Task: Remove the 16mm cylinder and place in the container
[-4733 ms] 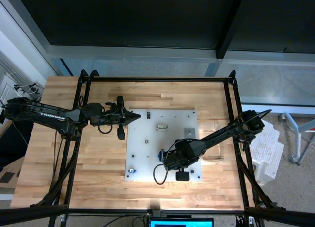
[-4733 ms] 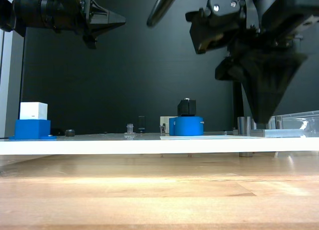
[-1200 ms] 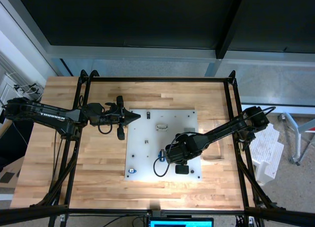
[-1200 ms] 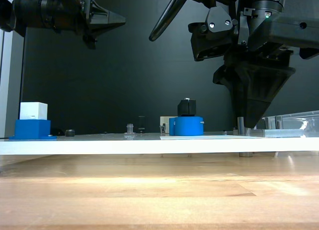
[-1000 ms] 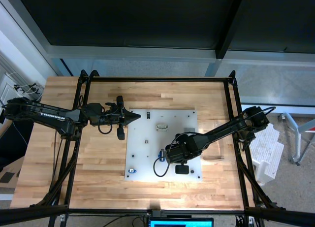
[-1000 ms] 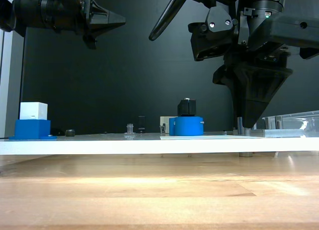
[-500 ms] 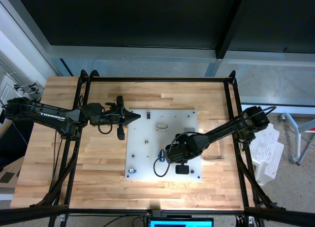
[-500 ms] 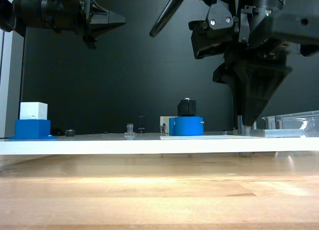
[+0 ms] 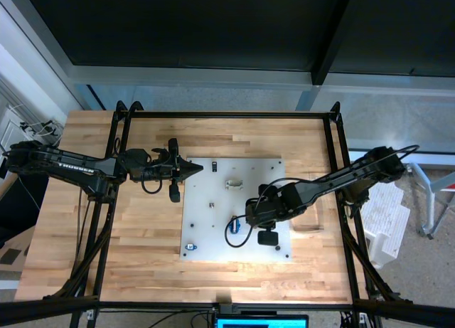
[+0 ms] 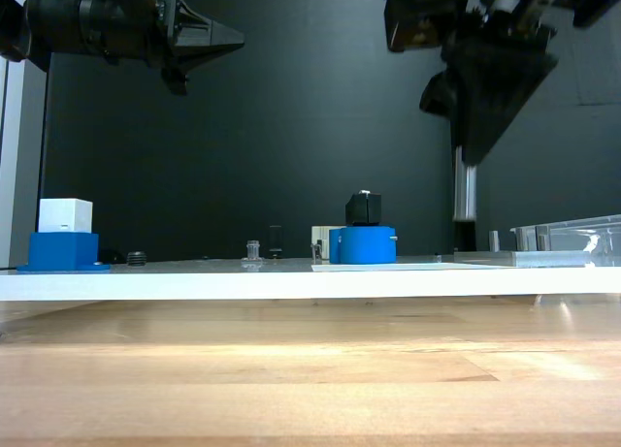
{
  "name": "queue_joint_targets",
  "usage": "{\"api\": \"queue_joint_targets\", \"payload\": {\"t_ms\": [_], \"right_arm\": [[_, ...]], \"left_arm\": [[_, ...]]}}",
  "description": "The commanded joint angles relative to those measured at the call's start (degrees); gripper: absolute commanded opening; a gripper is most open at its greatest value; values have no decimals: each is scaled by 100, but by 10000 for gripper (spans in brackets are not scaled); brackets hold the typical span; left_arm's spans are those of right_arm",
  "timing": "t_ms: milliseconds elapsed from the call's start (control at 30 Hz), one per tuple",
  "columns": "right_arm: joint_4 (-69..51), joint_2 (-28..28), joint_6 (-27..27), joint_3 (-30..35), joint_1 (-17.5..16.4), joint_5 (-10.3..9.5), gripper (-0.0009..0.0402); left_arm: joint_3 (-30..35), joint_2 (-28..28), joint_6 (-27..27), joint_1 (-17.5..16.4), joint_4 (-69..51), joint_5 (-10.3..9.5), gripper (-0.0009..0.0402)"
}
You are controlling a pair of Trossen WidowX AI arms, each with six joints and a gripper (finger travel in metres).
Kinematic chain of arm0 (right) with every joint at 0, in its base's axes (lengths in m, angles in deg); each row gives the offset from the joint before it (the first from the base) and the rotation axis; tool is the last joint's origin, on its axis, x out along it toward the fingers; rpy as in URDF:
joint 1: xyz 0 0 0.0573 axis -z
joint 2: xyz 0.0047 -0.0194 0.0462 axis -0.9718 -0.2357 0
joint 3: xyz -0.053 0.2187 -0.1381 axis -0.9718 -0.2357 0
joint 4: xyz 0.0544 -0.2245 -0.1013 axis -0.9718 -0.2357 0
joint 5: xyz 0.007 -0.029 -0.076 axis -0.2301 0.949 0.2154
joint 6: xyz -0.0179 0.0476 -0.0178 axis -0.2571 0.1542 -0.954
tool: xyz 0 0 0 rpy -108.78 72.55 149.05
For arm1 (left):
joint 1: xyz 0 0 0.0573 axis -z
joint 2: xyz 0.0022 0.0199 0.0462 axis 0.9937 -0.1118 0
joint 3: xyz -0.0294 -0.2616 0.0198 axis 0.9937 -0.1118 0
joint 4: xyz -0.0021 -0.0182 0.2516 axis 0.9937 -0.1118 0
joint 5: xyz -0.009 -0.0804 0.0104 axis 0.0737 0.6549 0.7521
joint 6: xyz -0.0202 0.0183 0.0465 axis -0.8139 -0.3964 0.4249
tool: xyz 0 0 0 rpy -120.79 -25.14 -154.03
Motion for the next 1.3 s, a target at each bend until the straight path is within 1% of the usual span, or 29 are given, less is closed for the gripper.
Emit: {"api": "queue_joint_targets", "payload": {"t_ms": [33, 233, 533, 667, 767, 1100, 1300], "right_arm": [[-83, 219, 2, 4, 22, 0, 23], [-151, 483, 4, 4, 44, 0, 23], [-396, 636, 15, 2, 68, 4, 24], [-686, 903, 15, -76, 68, 17, 23], [-837, 1196, 26, -299, 68, 15, 23], [-966, 2264, 52, -1368, 70, 15, 23], [-1180, 2813, 48, -1814, 70, 17, 23]], "left_arm": [[2, 0, 2, 0, 0, 2, 0], [2, 0, 2, 0, 0, 2, 0], [2, 0, 2, -2, 0, 2, 0], [2, 0, 2, -2, 0, 0, 0], [2, 0, 2, -2, 0, 2, 0], [2, 0, 2, 0, 0, 0, 0], [2, 0, 2, -2, 0, 2, 0]]}}
